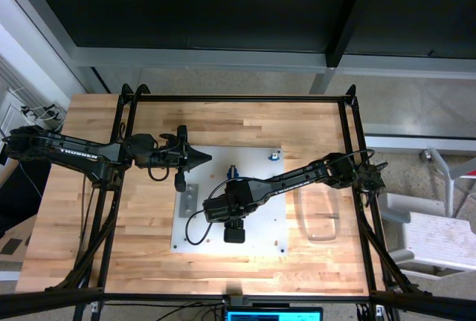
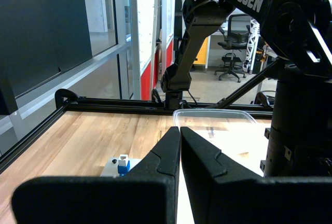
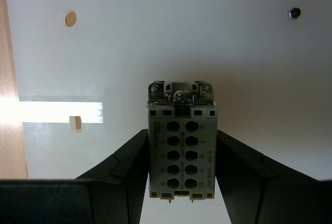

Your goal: Remove the HAN10-E connector and place it in the container

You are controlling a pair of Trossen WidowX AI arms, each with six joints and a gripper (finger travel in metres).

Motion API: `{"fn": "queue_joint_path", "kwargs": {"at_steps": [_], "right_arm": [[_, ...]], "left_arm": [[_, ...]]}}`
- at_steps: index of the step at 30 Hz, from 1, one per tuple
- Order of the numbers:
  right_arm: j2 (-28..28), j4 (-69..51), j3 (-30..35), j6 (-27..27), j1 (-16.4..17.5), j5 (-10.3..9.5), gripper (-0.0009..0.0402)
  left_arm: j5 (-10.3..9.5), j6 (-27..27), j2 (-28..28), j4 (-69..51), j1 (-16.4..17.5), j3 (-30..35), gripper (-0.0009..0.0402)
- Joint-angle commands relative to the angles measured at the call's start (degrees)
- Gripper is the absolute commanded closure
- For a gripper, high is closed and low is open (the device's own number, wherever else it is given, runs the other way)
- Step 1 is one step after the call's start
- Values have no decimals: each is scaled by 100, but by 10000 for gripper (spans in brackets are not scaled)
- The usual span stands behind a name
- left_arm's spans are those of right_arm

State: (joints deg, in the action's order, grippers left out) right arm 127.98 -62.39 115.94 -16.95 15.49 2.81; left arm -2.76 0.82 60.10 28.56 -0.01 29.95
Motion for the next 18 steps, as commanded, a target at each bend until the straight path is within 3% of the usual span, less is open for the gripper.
{"fn": "queue_joint_path", "kwargs": {"at_steps": [1,18], "right_arm": [[-15,-37,63,87,2,4,346],[-409,-164,55,94,-9,48,341]], "left_arm": [[0,-2,2,0,0,0,393],[0,-2,2,0,2,0,393]]}}
